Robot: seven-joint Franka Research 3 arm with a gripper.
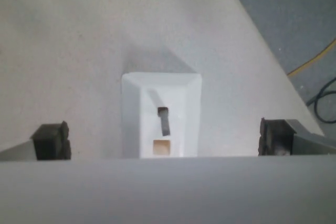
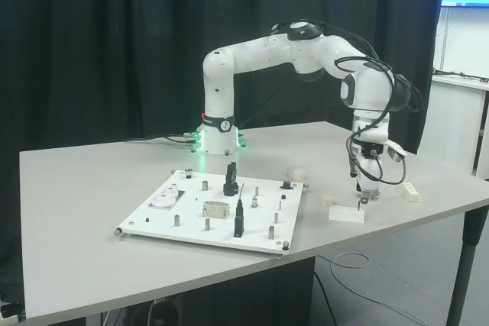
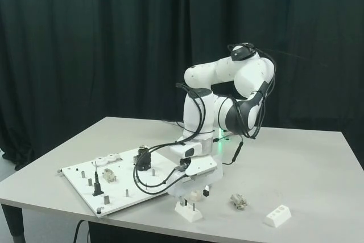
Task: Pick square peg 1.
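Note:
Square peg 1 [image 1: 164, 121] is a thin grey peg standing upright in a white holder block [image 1: 161, 109], with an empty square hole beside it. The holder [image 2: 346, 214] lies near the table's front right edge, and its peg [image 2: 357, 204] rises from it. My gripper [image 1: 163, 140] hangs just above the holder, open, with one black fingertip [image 1: 51, 141] on each side of the block and well apart from it. Nothing is between the fingers. The second room view shows the gripper [image 3: 191, 193] over the same holder [image 3: 189, 211].
A white board [image 2: 214, 211] with several pegs and parts lies beside the holder. A second white block [image 2: 410, 192], a small connector [image 3: 238, 201] and a small white piece [image 2: 327, 201] sit close by. The table edge [image 1: 262, 40] runs near the holder, with cables on the floor beyond.

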